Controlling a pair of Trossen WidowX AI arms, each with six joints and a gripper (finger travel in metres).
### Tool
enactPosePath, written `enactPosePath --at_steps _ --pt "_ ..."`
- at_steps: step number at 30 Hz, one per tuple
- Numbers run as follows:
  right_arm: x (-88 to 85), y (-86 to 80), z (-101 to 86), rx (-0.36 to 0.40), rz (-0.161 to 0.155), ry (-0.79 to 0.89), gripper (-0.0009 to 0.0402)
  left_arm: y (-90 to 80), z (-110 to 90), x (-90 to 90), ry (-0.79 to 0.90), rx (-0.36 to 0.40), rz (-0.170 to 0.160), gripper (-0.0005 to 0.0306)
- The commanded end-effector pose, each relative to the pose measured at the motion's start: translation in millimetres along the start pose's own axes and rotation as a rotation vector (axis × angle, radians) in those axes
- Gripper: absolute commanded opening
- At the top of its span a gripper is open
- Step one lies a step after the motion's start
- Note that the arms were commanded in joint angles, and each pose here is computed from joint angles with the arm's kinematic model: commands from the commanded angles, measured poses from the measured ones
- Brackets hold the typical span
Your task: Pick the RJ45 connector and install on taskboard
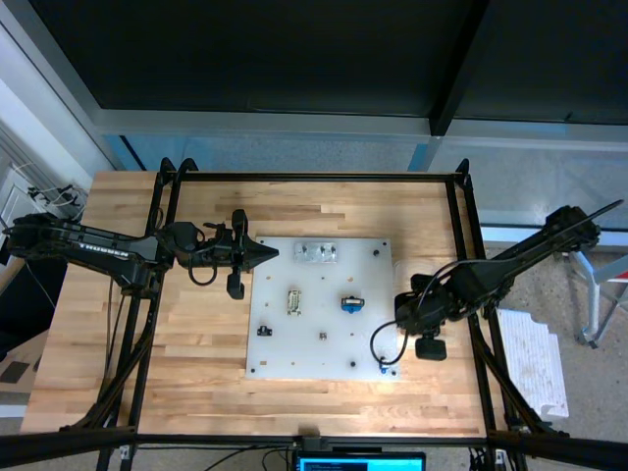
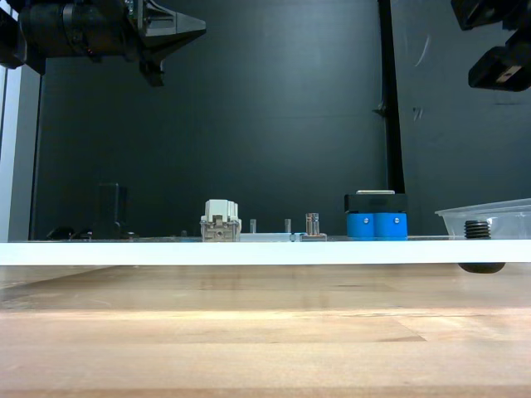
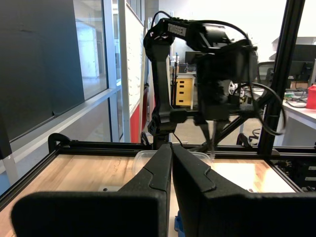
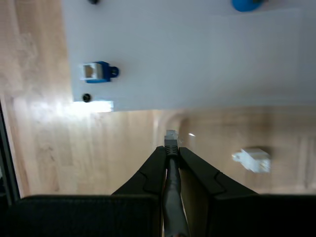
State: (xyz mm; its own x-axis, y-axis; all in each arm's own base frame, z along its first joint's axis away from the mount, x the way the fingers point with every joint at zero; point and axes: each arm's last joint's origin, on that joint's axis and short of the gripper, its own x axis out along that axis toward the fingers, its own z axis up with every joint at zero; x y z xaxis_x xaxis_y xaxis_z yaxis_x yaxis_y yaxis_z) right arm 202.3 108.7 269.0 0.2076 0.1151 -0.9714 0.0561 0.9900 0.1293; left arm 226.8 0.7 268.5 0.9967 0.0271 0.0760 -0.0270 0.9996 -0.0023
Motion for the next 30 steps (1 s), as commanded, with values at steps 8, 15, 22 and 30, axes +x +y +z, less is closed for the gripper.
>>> enactPosePath --at_steps 8,15,22,30 --pt "14.6 32.7 22.1 -0.040 0.013 0.003 0.0007 0.1 0.2 0.0 -0.001 0.000 0.000 0.0000" --pt "22.3 48.2 31.3 -0.049 0.010 0.019 0.0007 0.0 0.2 0.0 -0.001 0.000 0.000 0.0000" --pt "28.5 58.9 39.9 -0.058 0.008 0.024 0.0007 0.0 0.1 0.0 0.000 0.000 0.000 0.0000" --pt "33.9 65.0 44.7 -0.063 0.008 0.025 0.0006 0.0 0.2 0.0 -0.001 0.000 0.000 0.0000"
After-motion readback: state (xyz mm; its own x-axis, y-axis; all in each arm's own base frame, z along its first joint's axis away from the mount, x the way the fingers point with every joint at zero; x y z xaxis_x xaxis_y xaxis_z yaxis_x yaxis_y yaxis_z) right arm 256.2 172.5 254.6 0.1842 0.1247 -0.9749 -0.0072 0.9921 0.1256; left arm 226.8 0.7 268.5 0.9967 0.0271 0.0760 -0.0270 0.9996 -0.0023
